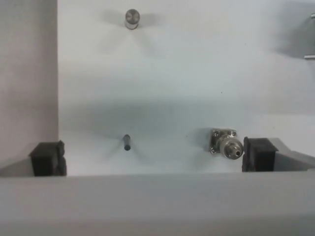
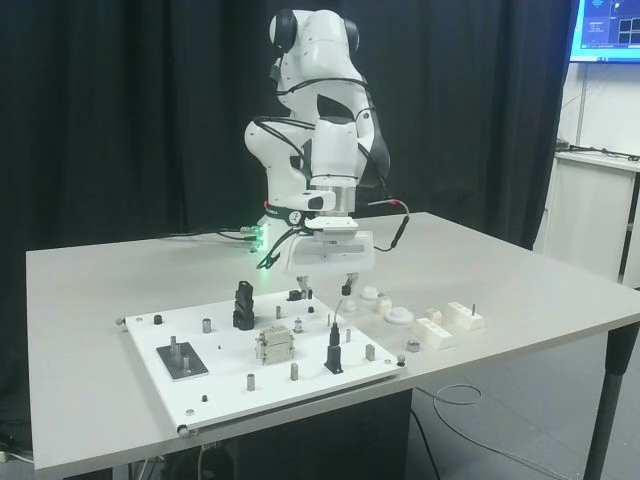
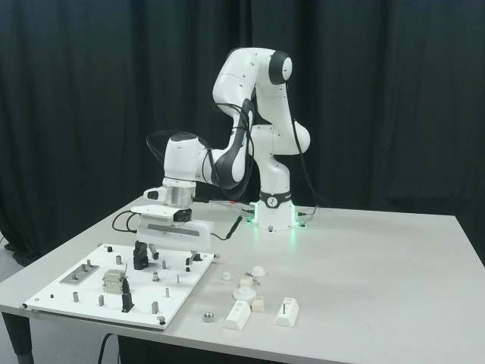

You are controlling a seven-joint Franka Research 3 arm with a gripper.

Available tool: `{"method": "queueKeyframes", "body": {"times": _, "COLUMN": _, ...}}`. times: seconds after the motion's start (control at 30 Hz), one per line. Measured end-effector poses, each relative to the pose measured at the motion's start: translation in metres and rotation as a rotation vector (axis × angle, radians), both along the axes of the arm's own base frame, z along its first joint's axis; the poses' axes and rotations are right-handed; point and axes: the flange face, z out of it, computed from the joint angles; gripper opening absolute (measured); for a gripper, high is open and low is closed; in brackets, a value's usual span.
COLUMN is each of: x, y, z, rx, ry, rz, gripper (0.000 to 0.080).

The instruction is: Pick square peg 1.

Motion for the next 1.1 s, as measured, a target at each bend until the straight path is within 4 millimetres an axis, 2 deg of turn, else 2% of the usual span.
{"method": "queueKeyframes", "body": {"times": 1.1, "x": 0.0071, "y": 0.0088, "z": 0.0085, "rx": 0.007, "ry": -0.020, "rz": -0.032, "gripper": 0.0800}}
